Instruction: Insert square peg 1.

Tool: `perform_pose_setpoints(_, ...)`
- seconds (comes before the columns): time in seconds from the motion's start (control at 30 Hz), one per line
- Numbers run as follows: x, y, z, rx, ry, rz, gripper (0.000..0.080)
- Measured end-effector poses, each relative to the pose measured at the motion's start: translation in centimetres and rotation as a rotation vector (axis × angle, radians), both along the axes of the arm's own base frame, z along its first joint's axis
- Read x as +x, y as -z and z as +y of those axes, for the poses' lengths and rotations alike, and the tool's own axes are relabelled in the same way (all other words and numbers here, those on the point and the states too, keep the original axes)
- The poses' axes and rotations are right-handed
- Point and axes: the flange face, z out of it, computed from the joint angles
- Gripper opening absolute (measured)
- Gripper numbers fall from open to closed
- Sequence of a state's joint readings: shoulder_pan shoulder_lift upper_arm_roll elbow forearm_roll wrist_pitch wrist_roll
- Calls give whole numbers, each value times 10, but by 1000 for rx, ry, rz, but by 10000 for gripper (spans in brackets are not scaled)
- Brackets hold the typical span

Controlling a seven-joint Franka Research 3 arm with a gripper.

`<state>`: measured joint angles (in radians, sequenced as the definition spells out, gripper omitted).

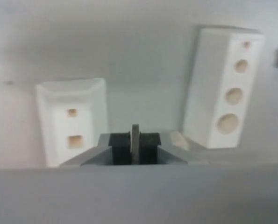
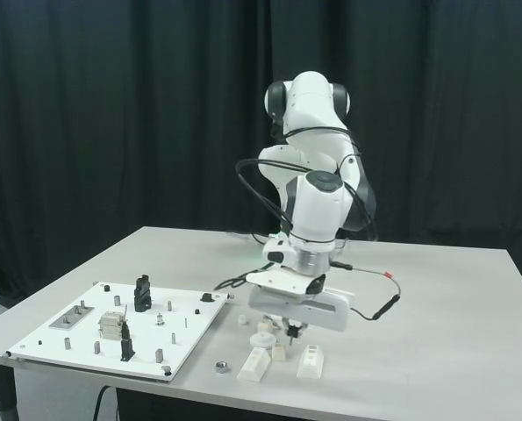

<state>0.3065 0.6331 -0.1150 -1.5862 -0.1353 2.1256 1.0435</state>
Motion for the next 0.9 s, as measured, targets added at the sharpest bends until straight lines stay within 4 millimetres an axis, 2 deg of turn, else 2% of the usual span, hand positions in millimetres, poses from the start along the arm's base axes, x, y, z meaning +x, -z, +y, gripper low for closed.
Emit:
perform_pose_setpoints(0.37,2,-18,-36,-33,9,21,34)
perform_pose_setpoints(0.9,6,-45,-99,-5,-181,81,34)
